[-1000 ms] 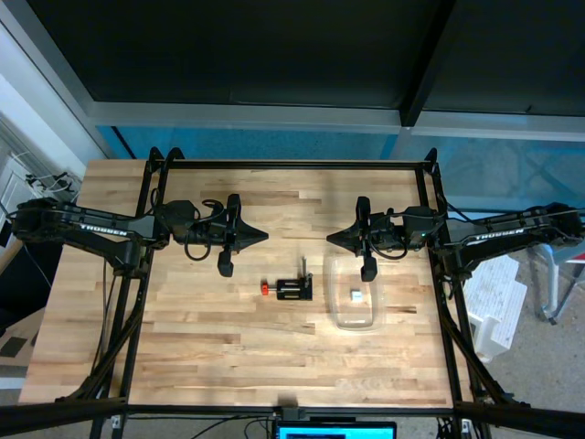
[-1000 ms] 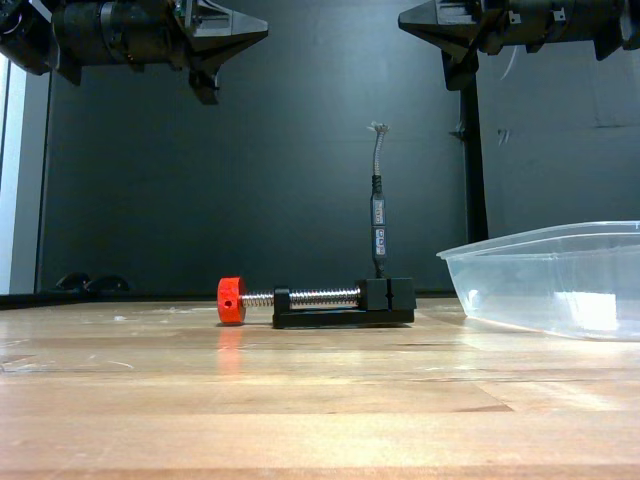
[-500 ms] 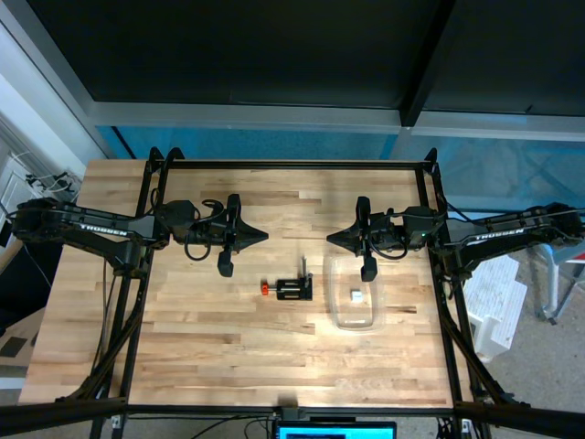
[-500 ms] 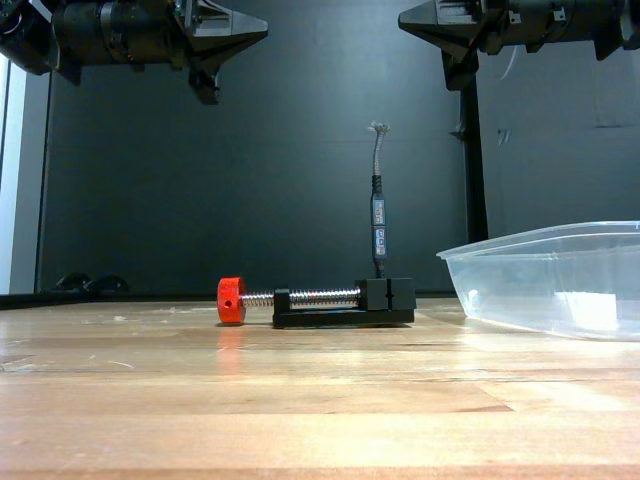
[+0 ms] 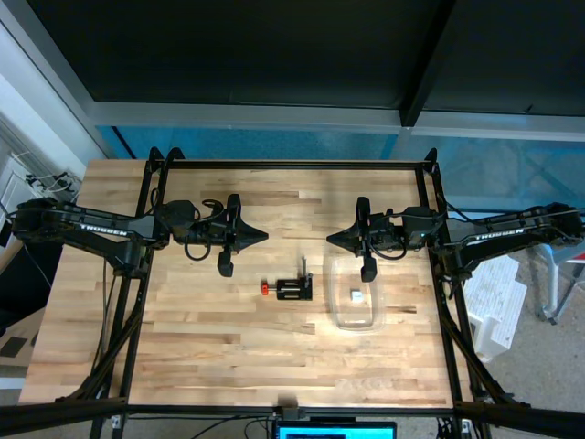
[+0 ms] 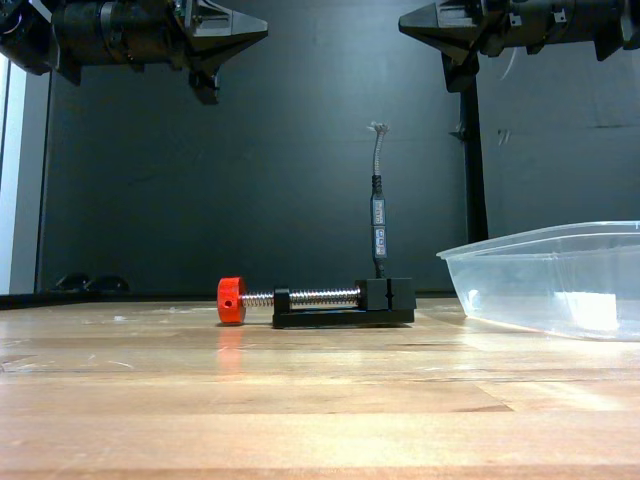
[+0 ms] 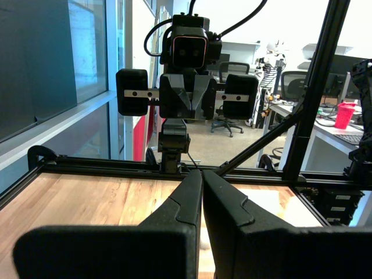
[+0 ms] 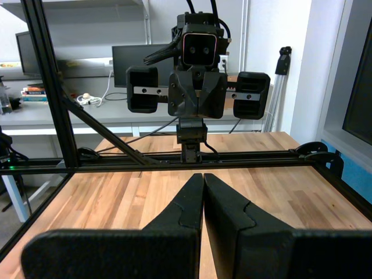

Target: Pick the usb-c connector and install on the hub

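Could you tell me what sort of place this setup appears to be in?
Probably a robotics lab in an office space: a butcher-block table in a black frame, office chairs and a monitor behind. Left gripper and right gripper hang shut above it; the connector stands on the vise.

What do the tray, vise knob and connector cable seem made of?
Tray: clear glossy plastic, see-through. Knob: red, likely matte plastic. Cable: grey braided fabric, frayed tip, above the connector standing free on the vise. Left gripper and right gripper hang shut, high.
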Controlling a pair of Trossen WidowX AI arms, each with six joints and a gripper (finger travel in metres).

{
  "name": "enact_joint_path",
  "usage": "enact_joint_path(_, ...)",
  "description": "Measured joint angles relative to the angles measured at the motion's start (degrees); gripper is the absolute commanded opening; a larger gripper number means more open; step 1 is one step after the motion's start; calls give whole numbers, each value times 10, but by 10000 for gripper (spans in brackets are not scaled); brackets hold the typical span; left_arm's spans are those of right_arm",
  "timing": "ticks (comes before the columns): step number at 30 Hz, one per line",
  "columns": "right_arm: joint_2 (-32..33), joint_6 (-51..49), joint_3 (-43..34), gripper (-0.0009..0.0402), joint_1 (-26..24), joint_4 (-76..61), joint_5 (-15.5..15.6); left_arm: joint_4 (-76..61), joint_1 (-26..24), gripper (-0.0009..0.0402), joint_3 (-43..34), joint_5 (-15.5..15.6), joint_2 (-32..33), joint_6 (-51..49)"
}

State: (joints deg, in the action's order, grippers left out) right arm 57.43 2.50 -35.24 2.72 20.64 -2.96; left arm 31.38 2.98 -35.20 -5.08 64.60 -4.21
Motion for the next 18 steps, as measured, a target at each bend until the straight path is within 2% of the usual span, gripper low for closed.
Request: enact_joint_path(18,0,0,0,0,0,-7,0,0,0,0,0,0,0,0)
